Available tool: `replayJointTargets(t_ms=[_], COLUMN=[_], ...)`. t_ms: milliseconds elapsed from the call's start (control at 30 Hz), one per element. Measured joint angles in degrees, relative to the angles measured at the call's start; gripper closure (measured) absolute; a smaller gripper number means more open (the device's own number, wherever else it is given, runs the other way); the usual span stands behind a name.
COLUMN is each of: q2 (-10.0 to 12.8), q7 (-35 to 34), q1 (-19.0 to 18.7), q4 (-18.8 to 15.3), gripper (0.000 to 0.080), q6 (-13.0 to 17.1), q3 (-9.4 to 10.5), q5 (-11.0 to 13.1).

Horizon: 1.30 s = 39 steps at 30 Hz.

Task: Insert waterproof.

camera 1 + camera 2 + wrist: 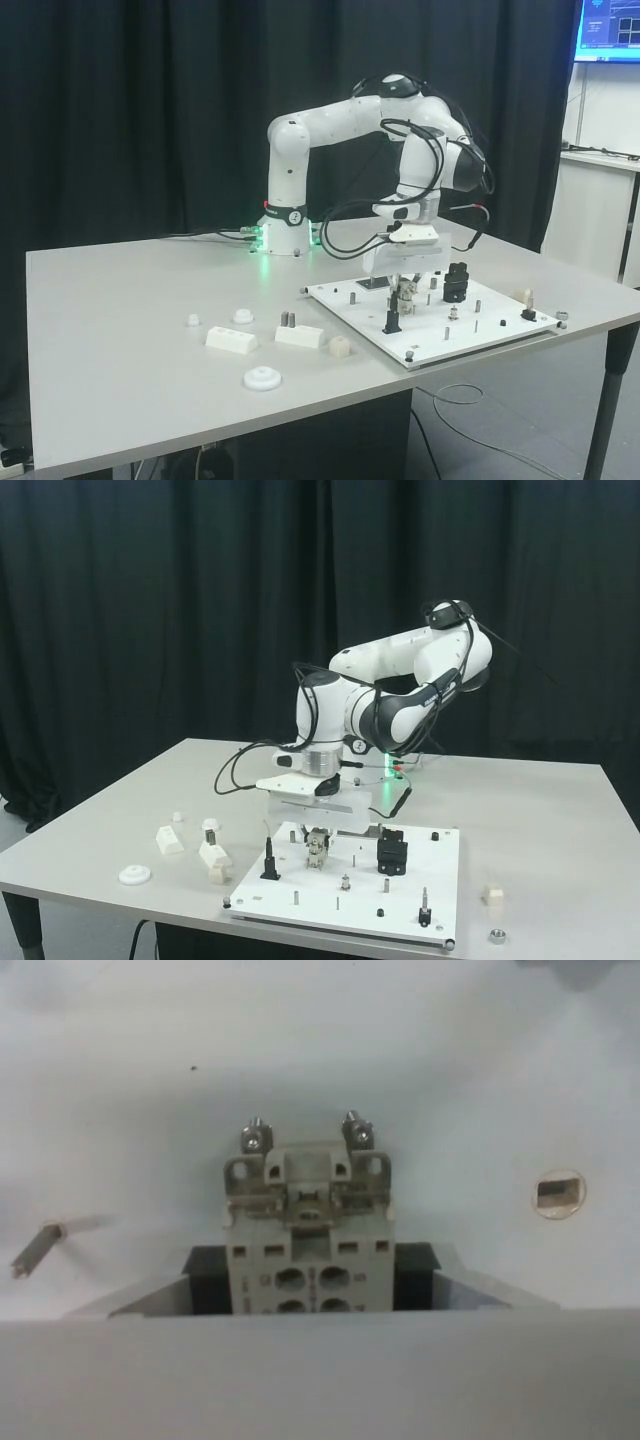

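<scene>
So the arm [400, 680] is bent over the white board [500, 335] on the grey table [120, 320], and the gripper [309, 1290] is clamped on the waterproof connector [306, 1222], a light-coloured block with round sockets on its face and a metal bracket with two screws sticking out of the far end. In the wrist view you can see the black pads [414, 1278] pressed against both sides of the block, so it's definitely gripped, not loose. From the room views the connector hangs right down at the board, near the middle, but I can't tell whether it's touching the surface or just above it. There's a black block [391, 852] standing on the board just beside it, and a thin black upright piece [269, 862] on the other side. Off the board, a few white parts [266, 338] sit on the table, well apart from the gripper, plus a white gear-like disc [262, 378] near the table edge.
</scene>
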<state>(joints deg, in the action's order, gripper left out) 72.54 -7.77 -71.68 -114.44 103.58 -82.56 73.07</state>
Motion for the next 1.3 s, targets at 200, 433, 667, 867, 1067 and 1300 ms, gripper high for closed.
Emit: replayJointTargets(t_ms=[200, 433, 667, 867, 1067, 1300], q2=[0.0, 0.0, 0.0, 0.0, 0.0, 0.0], q7=[0.9, 4.3, 6.2, 6.5, 6.7, 6.5], q1=[1.0, 2.1, 2.6, 2.5, 2.4, 2.2], q4=[1.1, 2.2, 2.6, 2.6, 2.6, 2.6], gripper=[0.0485, 0.0485, 0.0485, 0.0485, 0.0485, 0.0485], q6=[-1.1, -1.4, -1.6, -2.1, -3.0, -3.5], q3=[0.05, 0.29, 0.34, 0.27, 0.17, 0.14], q5=[-0.2, -0.2, -0.3, -0.9, -1.8, -1.8])
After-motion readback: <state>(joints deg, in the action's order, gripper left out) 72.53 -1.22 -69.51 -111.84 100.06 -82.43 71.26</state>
